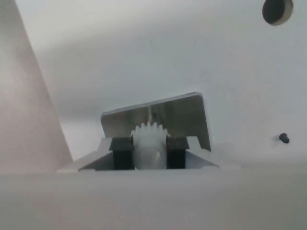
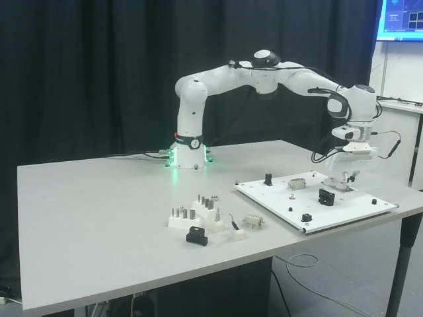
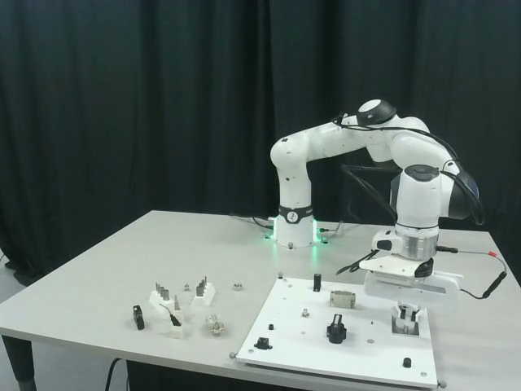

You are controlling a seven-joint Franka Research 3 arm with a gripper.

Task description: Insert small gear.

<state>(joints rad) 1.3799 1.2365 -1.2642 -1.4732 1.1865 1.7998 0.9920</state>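
So the pincer [image 1: 149,152] is pinching the gear [image 1: 149,136] teeth-down right over the board [image 3: 293,338], presumably to line up insertion.

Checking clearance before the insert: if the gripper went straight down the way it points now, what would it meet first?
Most likely the metal plate on the white board, right under the small gear held between the gripper fingers. The gap left is hard to judge.
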